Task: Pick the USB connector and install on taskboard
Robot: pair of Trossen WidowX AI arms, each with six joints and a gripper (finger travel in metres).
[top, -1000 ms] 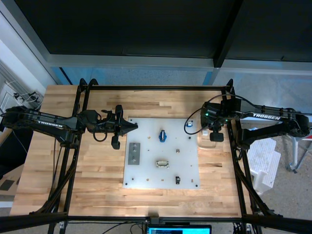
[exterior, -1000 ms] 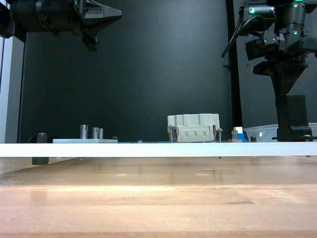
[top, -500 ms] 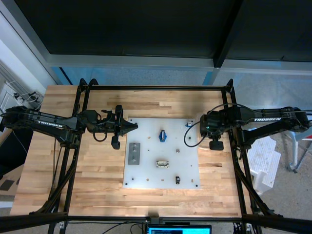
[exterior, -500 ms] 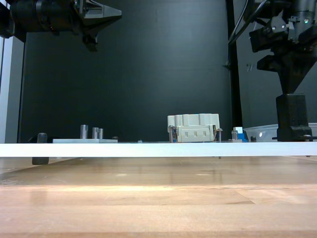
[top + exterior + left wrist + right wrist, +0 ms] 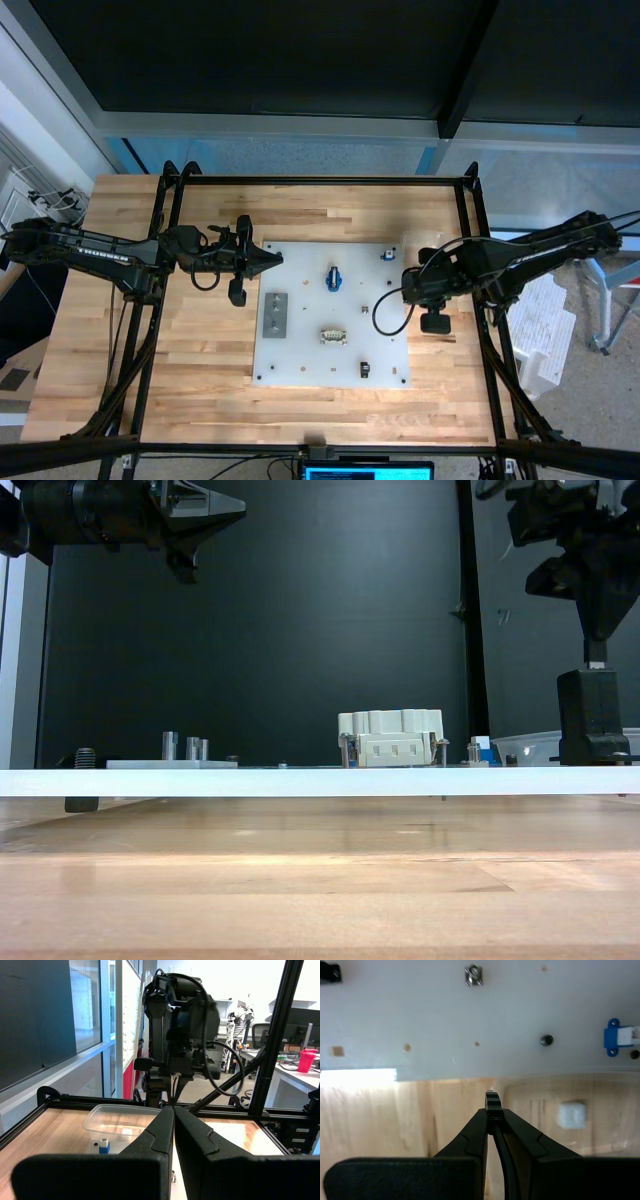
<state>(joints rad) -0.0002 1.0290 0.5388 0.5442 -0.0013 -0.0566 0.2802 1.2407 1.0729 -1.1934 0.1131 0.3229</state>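
The wooden table [image 5: 200, 340] holds the big white board [image 5: 300, 365]. This is the board where the plug must go.

The picking-up part looks done. The right gripper [image 5: 492, 1111] hangs in the air over the right edge of the board. Its jaws pinch the little plug [image 5: 492, 1098], and the black cord [image 5: 383, 320] hangs from it in a loop over the board. The plug is up in the air. It is not in the board yet.

What I think is left: carry the plug to the small black socket [image 5: 366, 369] near the front of the board, line it up and push it in. That socket is still empty.

The left gripper [image 5: 173, 1109] waits up high by the back left corner of the board. Its jaws are pressed together and hold nothing.

The see-through tray [image 5: 115, 1109] sits on the table past the board's back right corner.

Compared with a moment ago, the right arm is now away from the tray and closer to the front. The cord loop now hangs over the board. The left arm is in the same place.
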